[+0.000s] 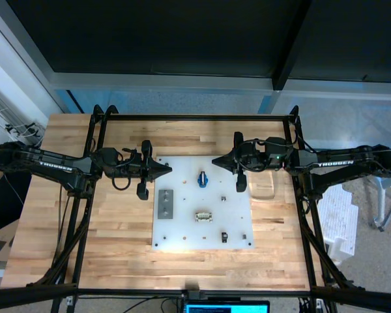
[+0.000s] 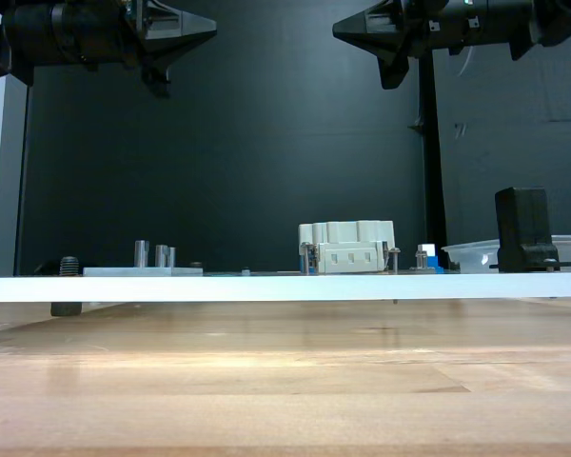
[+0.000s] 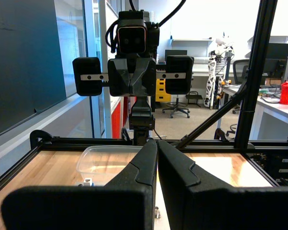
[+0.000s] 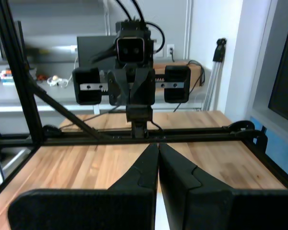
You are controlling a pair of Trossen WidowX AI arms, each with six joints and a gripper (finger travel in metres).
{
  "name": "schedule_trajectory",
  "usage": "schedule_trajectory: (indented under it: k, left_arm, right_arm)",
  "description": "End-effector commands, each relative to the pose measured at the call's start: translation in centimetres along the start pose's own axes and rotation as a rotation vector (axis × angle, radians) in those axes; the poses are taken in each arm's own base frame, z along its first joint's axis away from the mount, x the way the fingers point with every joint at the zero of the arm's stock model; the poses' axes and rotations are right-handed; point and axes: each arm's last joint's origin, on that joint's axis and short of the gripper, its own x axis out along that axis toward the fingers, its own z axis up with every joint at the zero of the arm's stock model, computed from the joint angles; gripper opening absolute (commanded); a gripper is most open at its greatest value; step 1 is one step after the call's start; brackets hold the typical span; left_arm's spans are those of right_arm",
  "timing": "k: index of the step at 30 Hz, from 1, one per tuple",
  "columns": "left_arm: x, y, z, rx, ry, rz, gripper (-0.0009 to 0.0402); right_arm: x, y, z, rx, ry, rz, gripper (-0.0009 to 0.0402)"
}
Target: Pick the 16mm bar and install on taskboard
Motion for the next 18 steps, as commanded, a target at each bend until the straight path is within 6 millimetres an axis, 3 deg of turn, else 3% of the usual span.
schedule_trajectory:
  k: [1, 18]
  left_arm:
    - [0.01, 0.01, 0.0, 0.0, 0.0, 0.0, 0.0]
    - [0.01, 0.01, 0.0, 0.0, 0.0, 0.0, 0.0]
  right_arm:
    - [-0.08, -0.01, -0.31, 0.011, -0.024, -0.001, 0.0]
    - [-0.2, -0.05, -1.0, 0.032, -0.021, -0.026, 0.0]
